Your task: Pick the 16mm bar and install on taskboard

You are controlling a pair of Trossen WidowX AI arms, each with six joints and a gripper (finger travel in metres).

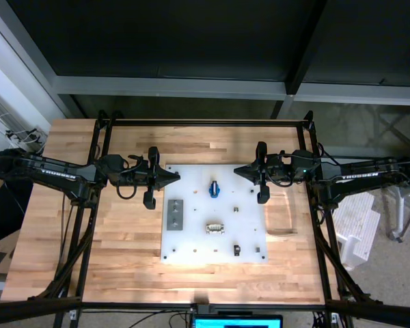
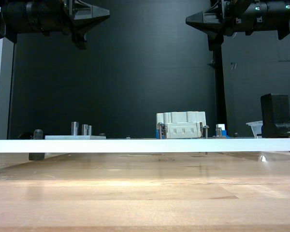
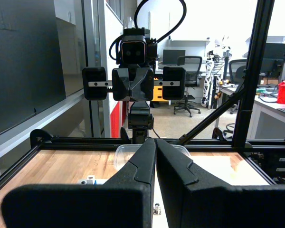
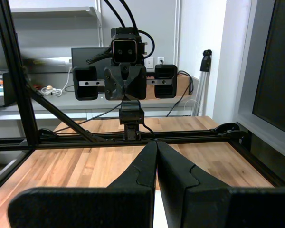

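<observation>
The 16mm bar cannot be picked out in any view. Neither gripper holds it, and I cannot tell whether it lies in the clear tray (image 1: 280,233) at 3 o'clock of the taskboard (image 1: 191,246). It is probably a stiff, smooth, weighty metal rod, best pinched mid-length. The left gripper (image 1: 175,175) hovers over the board's 10 o'clock and the right gripper (image 1: 236,171) over its 2 o'clock, both with jaws closed on nothing.
</observation>
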